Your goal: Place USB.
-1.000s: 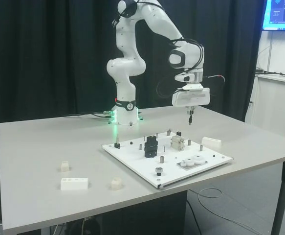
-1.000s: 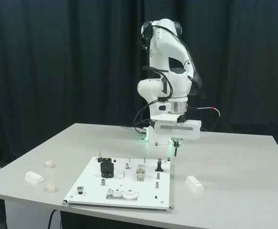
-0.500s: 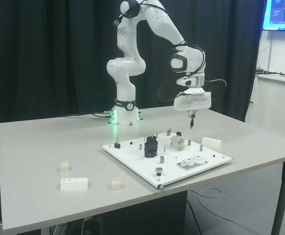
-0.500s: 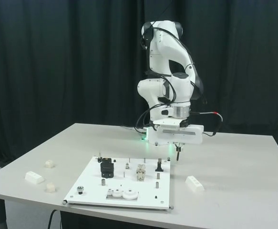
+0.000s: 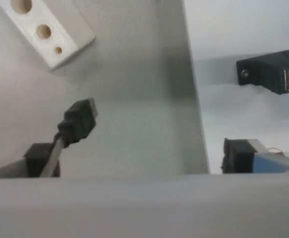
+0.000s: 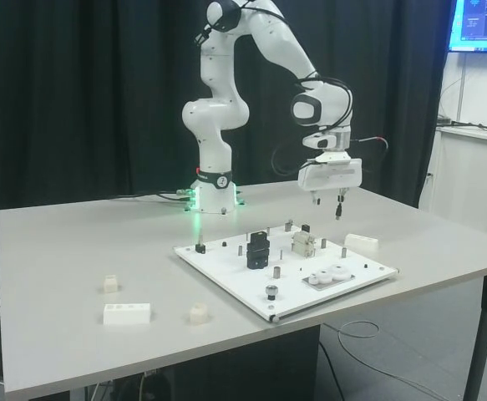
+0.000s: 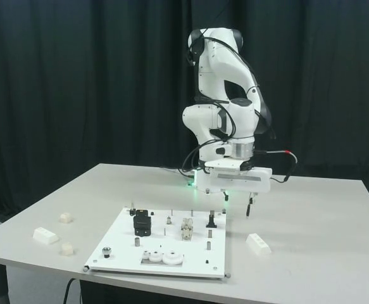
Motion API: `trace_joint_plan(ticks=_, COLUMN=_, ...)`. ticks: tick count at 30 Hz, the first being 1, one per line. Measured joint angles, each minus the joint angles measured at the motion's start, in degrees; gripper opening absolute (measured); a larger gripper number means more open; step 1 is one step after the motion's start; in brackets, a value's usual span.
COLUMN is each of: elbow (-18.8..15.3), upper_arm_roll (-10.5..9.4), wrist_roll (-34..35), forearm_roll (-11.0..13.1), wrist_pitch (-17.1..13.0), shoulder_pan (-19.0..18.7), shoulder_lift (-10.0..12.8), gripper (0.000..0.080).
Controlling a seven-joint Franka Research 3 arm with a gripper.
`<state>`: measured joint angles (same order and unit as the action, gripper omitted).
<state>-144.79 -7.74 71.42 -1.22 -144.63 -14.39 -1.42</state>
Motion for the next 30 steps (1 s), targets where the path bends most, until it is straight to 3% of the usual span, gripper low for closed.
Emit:
trace_joint_plan(ticks=1, elbow=0.0, upper_arm_roll=-0.01, wrist_roll=0.0, forearm_roll=0.0, wrist_pitch=0.0, shoulder_pan=0.0, shoulder_lift=0.1, gripper=0.0740)
trace_joint_plan(ticks=10, elbow=0.1, upper_arm_roll=-0.07, wrist_roll=0.5, forearm_roll=0.0, wrist_pitch=-0.3, shoulder_pan=0.0, shoulder_lift=0.5, gripper=0.0740)
trace_joint_plan(ticks=12, elbow=0.1, upper_arm_roll=-0.08, wrist_roll=0.5, forearm_roll=0.0, wrist_pitch=-0.4, shoulder_pan=0.0, shoulder_lift=0.6, gripper=0.0798)
trace_joint_plan(ticks=30, elbow=0.3, upper_arm_roll=-0.11, wrist_roll=1.1, forearm_roll=0.0, wrist_pitch=-0.7, shoulder_pan=0.0, shoulder_lift=1.0, gripper=0.0800)
